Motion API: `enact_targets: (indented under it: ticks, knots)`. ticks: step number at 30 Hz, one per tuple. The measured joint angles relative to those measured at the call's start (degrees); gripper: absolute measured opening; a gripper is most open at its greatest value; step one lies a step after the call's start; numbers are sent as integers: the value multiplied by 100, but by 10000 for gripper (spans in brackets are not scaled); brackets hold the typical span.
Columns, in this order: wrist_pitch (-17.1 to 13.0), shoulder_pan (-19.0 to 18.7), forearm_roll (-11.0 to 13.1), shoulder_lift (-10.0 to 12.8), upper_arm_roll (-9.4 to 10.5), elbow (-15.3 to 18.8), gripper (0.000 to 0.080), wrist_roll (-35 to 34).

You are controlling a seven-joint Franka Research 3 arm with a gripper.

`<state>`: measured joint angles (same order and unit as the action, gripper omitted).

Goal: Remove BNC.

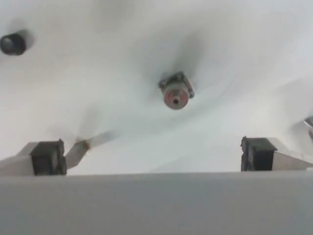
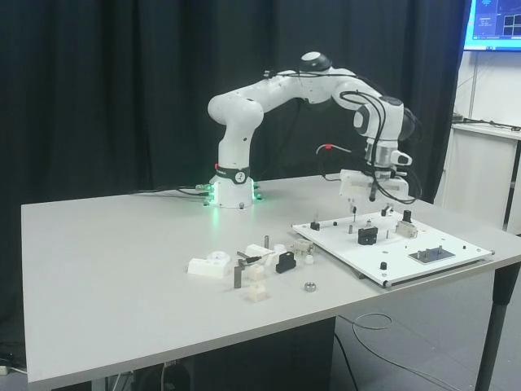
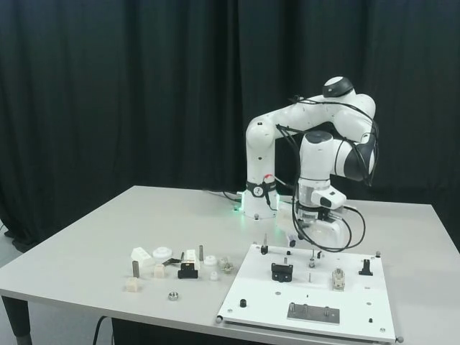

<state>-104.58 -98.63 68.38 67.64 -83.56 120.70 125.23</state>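
The BNC connector (image 1: 176, 92) is a small grey metal barrel on a square flange, standing upright on the white board (image 1: 98, 88). In the wrist view it lies straight below, between and beyond my two fingertips. My gripper (image 1: 152, 155) is open, with nothing between its black pads (image 1: 47, 157). In the room views the gripper (image 2: 356, 204) (image 3: 311, 246) hangs a short way above the board's back part (image 3: 248, 287), over a small upright post (image 3: 310, 265) that looks like the connector.
The board carries a black block (image 3: 281, 272), a grey fitting (image 3: 338, 279), a black piece (image 3: 366, 267), a metal plate (image 3: 309, 310) and a black knob (image 1: 13, 43). Several loose white, grey and black parts (image 3: 180, 267) lie on the grey table (image 3: 108, 237) beside the board.
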Motion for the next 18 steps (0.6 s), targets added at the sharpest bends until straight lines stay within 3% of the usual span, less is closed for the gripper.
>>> enact_targets:
  ticks: [18]
  knots:
    - [521,-3,-290,-1,-550,-171,800,-325]
